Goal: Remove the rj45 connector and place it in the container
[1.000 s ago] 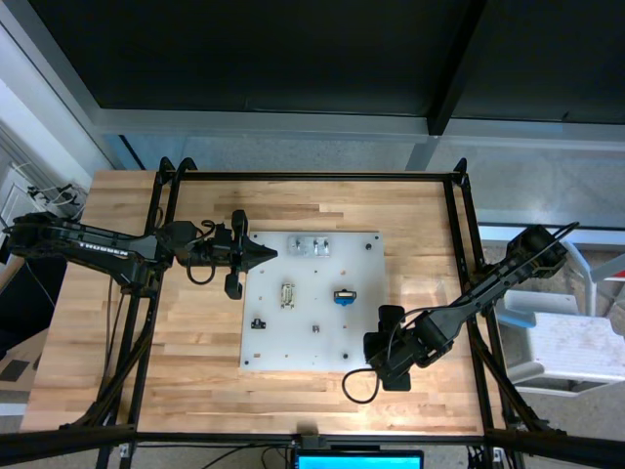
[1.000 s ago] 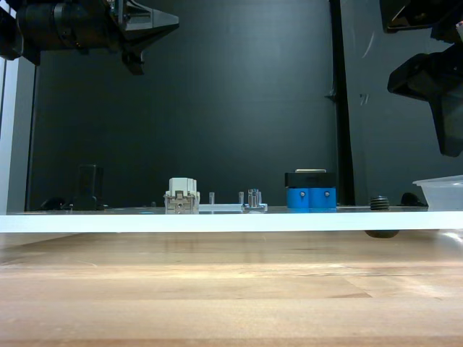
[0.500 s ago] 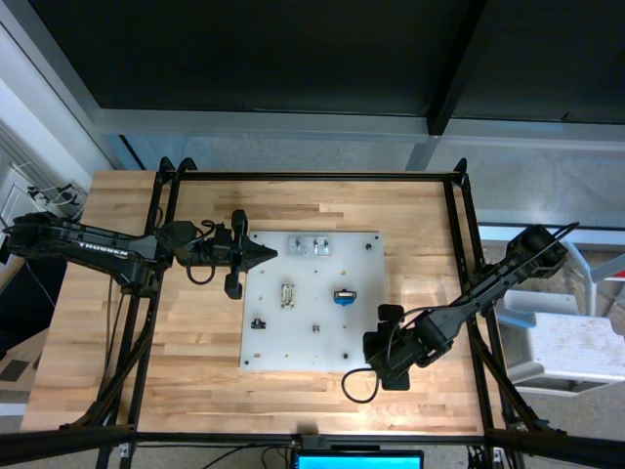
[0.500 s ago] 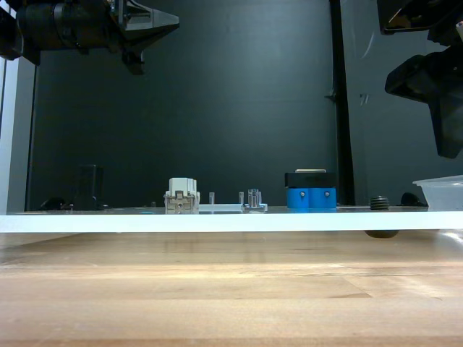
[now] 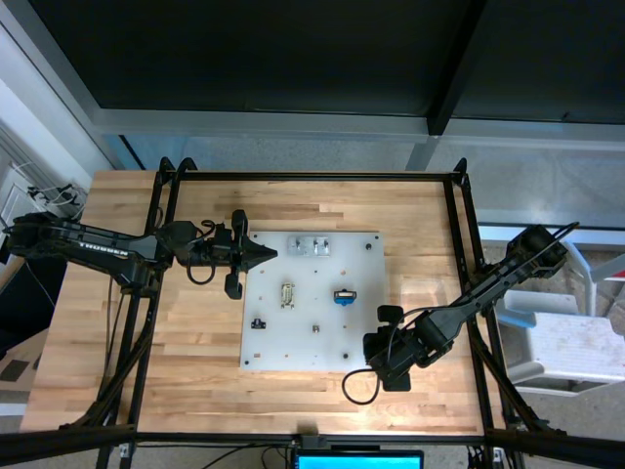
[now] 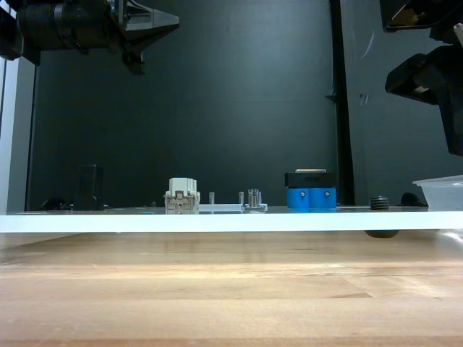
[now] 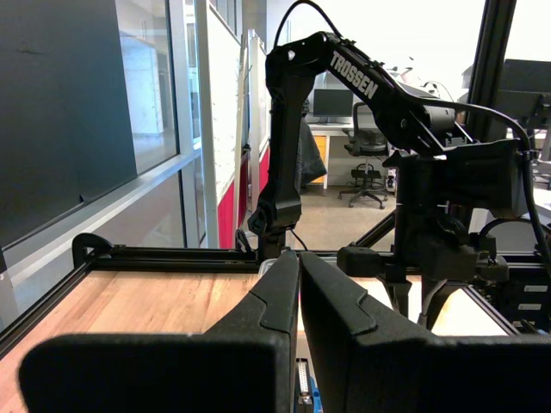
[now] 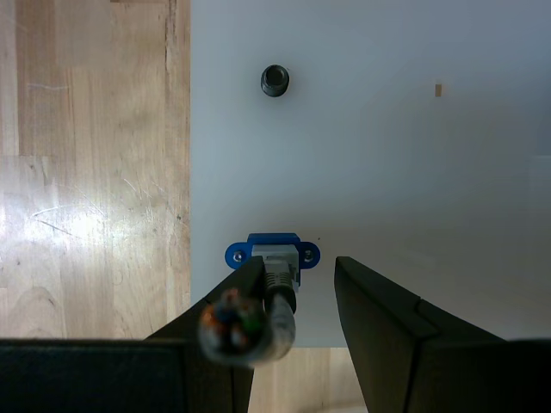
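Observation:
The rj45 connector (image 8: 277, 277), a small plug with a short grey cable stub, sits in a small blue socket block (image 8: 272, 252) near the edge of the white board (image 8: 413, 172). My right gripper (image 8: 297, 261) hangs over it, open, its fingers to either side of the plug and one finger close beside the stub. In the high view the right gripper (image 5: 389, 316) is at the board's right edge. The container (image 6: 440, 189), a clear tray, shows at the far right of the low view. My left gripper (image 5: 269, 253) is shut and held high over the board's left edge.
The white board (image 5: 293, 344) carries a blue-and-black connector (image 5: 344, 296), a pale multi-pin connector (image 5: 287, 295), a metal fitting (image 5: 310, 245) and a small black part (image 5: 258, 322). A black knob (image 8: 274, 81) stands further along the board's edge. A black frame surrounds the table.
The right gripper has shifted very slightly over the board's right edge. The left arm has not moved.

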Controlling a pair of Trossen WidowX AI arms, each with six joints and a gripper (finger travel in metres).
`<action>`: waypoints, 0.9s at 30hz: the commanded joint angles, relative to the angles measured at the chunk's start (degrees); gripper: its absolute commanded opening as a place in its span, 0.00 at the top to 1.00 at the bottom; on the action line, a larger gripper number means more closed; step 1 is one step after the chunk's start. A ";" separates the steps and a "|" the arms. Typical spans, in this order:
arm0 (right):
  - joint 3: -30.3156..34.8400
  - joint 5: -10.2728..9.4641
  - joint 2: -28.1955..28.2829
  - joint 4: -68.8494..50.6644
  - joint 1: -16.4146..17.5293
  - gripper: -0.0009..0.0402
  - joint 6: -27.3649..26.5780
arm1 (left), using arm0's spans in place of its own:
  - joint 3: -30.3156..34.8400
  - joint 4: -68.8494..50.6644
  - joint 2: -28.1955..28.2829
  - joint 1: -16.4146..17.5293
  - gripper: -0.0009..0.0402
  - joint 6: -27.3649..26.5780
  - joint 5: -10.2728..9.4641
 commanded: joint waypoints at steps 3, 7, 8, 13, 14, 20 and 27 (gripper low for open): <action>-0.22 -0.72 -0.02 0.07 0.02 0.71 0.07 | 0.02 0.00 0.02 0.02 0.98 0.00 0.02; -0.35 -0.70 -0.02 0.33 0.04 0.70 0.02 | 0.02 0.00 0.02 0.00 0.98 0.00 0.02; -0.39 -0.72 -0.02 0.39 0.02 0.70 0.02 | 0.02 0.00 0.00 0.00 0.98 0.00 0.02; -0.42 -0.70 -0.02 0.39 0.04 0.70 0.04 | 0.02 0.00 0.02 0.02 0.98 0.00 0.02; -0.44 -0.70 -0.02 0.39 0.04 0.70 0.04 | 0.02 0.00 0.00 0.02 0.98 0.00 0.02; -0.68 -0.70 -0.02 0.74 0.04 0.70 0.04 | 0.02 0.00 0.02 0.00 0.98 0.00 0.02; -0.85 -0.68 -0.02 0.92 0.04 0.70 0.02 | 0.02 0.00 0.02 0.00 0.98 0.00 0.02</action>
